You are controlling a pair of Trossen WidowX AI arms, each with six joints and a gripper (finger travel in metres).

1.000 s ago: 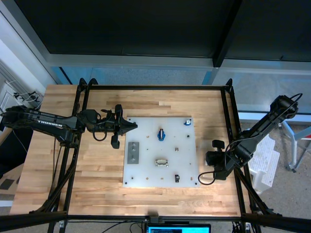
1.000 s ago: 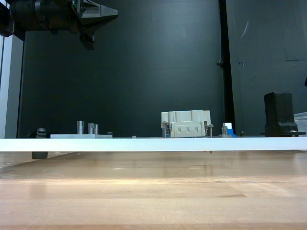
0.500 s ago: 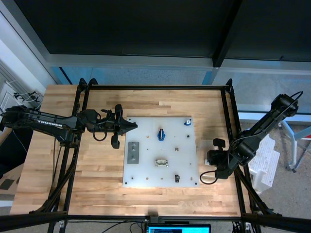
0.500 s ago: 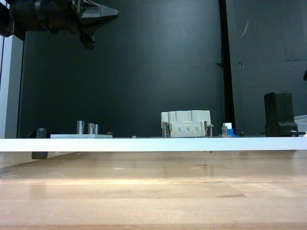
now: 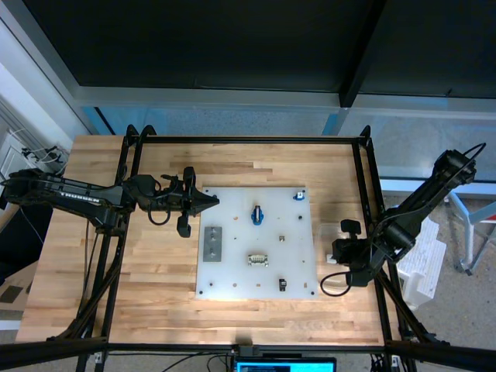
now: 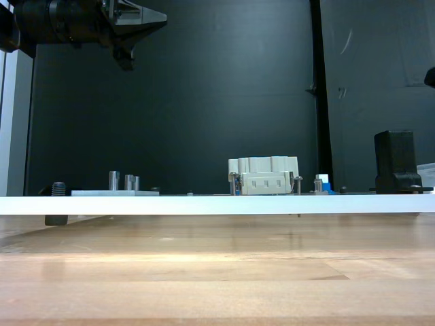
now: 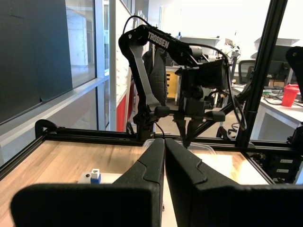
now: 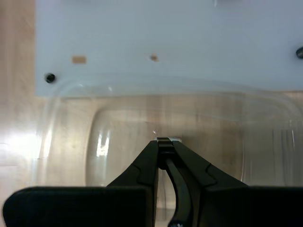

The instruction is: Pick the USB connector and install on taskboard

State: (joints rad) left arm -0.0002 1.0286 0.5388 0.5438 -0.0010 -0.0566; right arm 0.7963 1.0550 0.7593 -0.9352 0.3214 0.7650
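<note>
Right tool (image 8: 164,145) pinches the USB connector (image 8: 163,140) above the tray (image 8: 71,92), right of the taskboard (image 5: 232,271).
Pick looks done; next, carry it left and align over the taskboard. Left tool (image 7: 164,149), closed and empty, hangs at its far-left edge.

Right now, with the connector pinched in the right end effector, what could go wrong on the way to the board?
The right end effector, over the clear tray, pinches the USB connector only at its very tip; it could twist or slip. The dark cable trailing from it might snag the tray's rim. The left end effector, shut, hangs above the far left corner of the taskboard, probably clear of the path.
</note>
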